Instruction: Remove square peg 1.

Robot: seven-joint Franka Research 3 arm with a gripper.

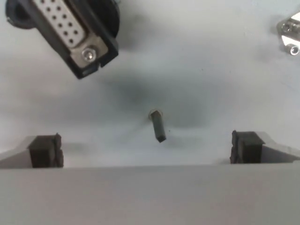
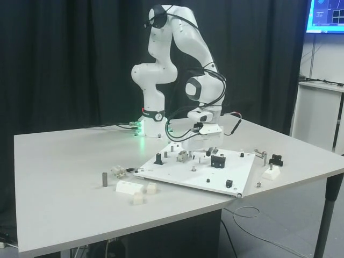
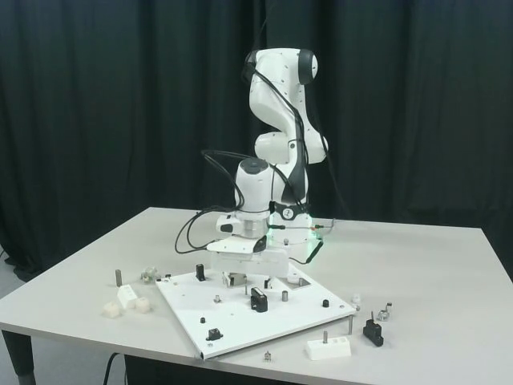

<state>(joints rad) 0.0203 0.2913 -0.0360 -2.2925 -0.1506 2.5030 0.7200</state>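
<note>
A small dark square peg stands upright on the white board, with a pale ring at its foot. My gripper hangs above it, open, and the peg sits about midway between the two black fingertips, clear of both. In the room views the gripper hovers low over the far middle of the board. The hand hides the peg in the second room view.
A black and white multi-pin connector is mounted on the board close to the peg. A metal fitting lies further off. Several short pegs and black parts stand on the board. White blocks and a dark peg lie on the table beside it.
</note>
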